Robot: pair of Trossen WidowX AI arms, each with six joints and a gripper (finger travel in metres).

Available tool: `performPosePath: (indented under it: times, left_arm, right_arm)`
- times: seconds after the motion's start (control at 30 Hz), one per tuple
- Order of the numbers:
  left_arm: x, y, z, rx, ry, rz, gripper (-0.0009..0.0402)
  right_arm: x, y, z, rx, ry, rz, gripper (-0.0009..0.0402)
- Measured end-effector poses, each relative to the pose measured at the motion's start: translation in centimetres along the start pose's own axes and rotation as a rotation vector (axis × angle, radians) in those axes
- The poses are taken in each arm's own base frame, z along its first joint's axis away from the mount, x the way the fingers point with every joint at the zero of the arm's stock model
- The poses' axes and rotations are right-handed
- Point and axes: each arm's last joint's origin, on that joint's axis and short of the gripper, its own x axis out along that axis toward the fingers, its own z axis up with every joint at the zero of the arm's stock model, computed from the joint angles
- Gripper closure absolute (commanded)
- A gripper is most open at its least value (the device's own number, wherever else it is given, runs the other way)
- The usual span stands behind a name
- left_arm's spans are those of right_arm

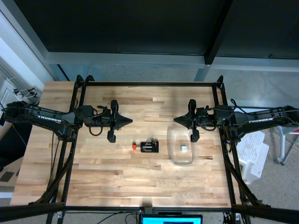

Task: Pick the RCA connector and install on taskboard

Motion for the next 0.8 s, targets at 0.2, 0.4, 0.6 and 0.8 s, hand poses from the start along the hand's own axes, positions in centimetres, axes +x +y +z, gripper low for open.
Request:
performPosePath:
  times: [0.2, 0.4, 0.6, 0.8]
  left_arm:
    - [0.0, 0.0, 0.0, 0.0, 0.0, 0.0, 0.0393]
    - [0.0, 0.0, 0.0, 0.0, 0.0, 0.0, 0.0393]
    - [0.0, 0.0, -0.01, 0.0, 0.0, 0.0, 0.0393]
    - [0.0, 0.0, 0.0, 0.0, 0.0, 0.0, 0.0393]
  right_arm:
    - [0.01, -0.27, 0.02, 0.001, -0.001, -0.003, 0.0393]
    - [0.02, -0.35, 0.01, 0.015, 0.0, 0.0, 0.0393]
    - [0.02, -0.33, 0.01, 0.015, 0.001, 0.004, 0.0393]
    - [0.02, -0.34, 0.0, 0.015, 0.002, 0.004, 0.0393]
